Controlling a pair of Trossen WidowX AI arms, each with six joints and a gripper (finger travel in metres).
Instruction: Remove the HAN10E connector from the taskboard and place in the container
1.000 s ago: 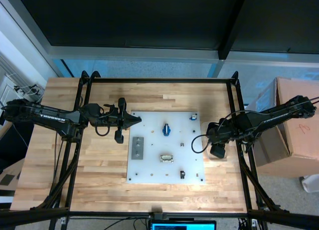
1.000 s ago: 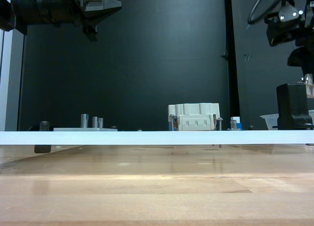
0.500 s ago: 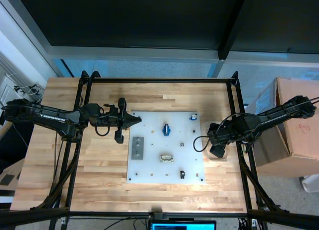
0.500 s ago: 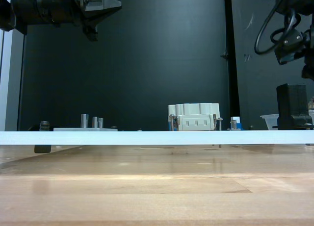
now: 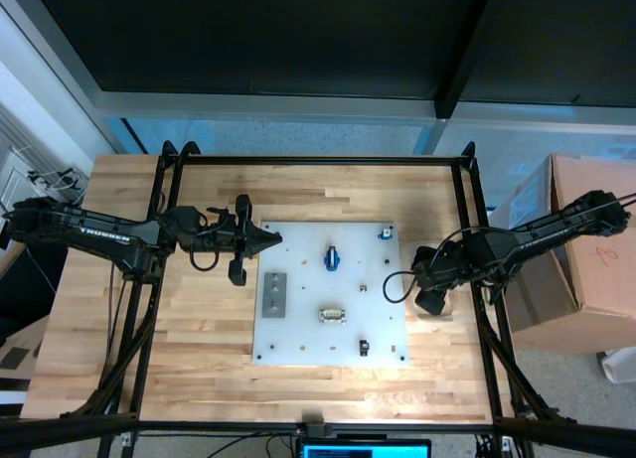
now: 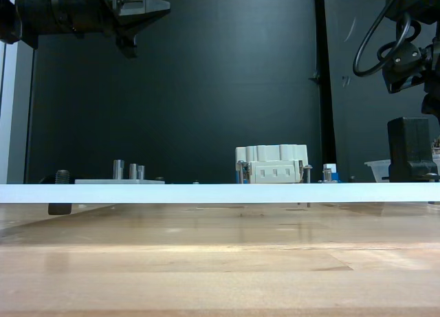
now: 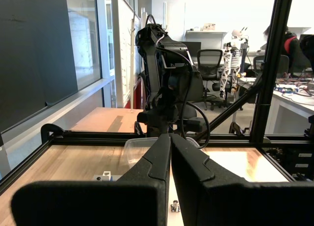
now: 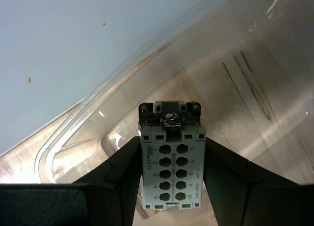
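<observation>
the han10e connector [image 8: 171, 162] is gripped by its sides in the right gripper [image 5: 430, 301], clear of the taskboard [image 5: 298, 329] and held over the clear container [image 8: 73, 133] just beside the board's right edge. the left gripper [image 7: 170, 155] is pinched closed on nothing above the board's far-left corner. if it's let go off-centre, the rim could get clipped and the connector tipped out, imo.

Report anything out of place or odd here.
Nothing stands out. The HAN10E connector is off the taskboard, held squarely in the right gripper over the clear container. The left gripper hangs shut above the taskboard's far left corner, holding nothing.
</observation>
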